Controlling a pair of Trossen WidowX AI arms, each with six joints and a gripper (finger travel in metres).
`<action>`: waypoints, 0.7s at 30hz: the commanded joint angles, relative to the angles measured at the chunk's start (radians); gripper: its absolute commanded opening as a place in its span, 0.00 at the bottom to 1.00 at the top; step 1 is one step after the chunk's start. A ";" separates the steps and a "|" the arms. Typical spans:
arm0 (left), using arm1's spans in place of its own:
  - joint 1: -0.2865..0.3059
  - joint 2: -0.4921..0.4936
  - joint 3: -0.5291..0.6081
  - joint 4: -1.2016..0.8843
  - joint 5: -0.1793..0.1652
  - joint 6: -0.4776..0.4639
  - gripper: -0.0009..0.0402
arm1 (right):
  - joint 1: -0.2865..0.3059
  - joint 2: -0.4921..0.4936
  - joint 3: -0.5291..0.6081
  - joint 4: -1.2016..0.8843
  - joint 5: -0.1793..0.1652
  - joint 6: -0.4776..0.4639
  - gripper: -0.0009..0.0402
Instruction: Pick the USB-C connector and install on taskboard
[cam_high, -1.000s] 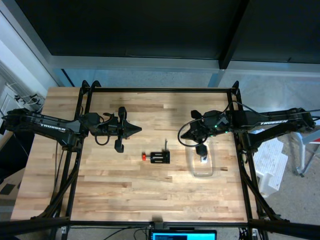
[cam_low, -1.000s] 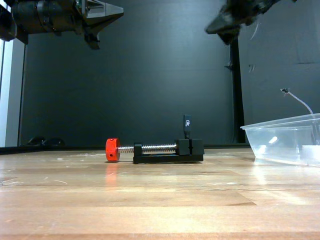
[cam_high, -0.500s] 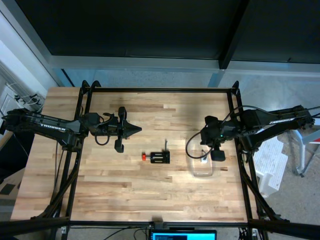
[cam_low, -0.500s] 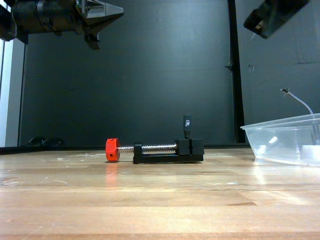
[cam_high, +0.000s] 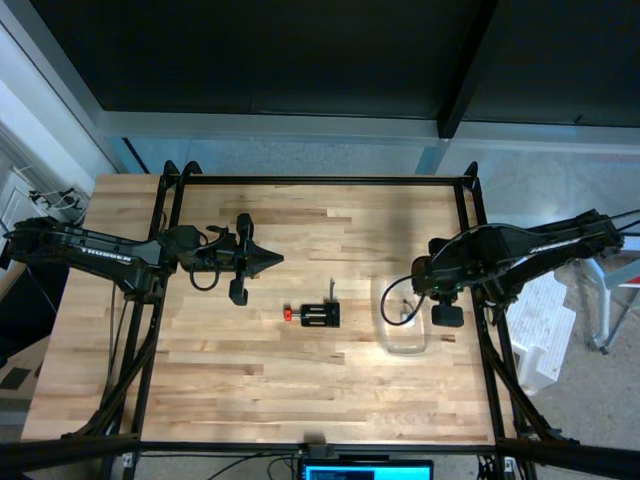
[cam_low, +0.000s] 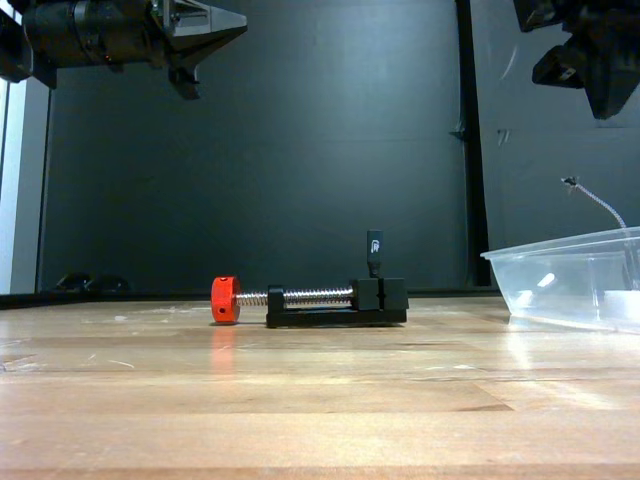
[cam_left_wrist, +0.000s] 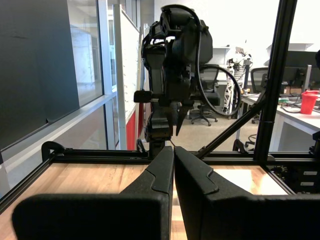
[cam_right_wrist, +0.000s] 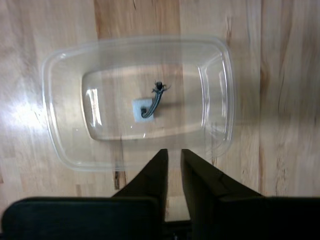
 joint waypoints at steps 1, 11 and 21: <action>0.000 0.000 0.000 0.000 0.000 0.000 0.02 | 0.013 0.033 -0.014 0.003 0.003 0.027 0.23; 0.000 0.000 0.000 0.000 0.000 0.000 0.02 | 0.067 0.081 -0.131 0.128 0.021 0.111 0.47; 0.000 0.000 0.000 0.000 0.000 0.000 0.02 | 0.079 0.111 -0.196 0.225 0.054 0.129 0.49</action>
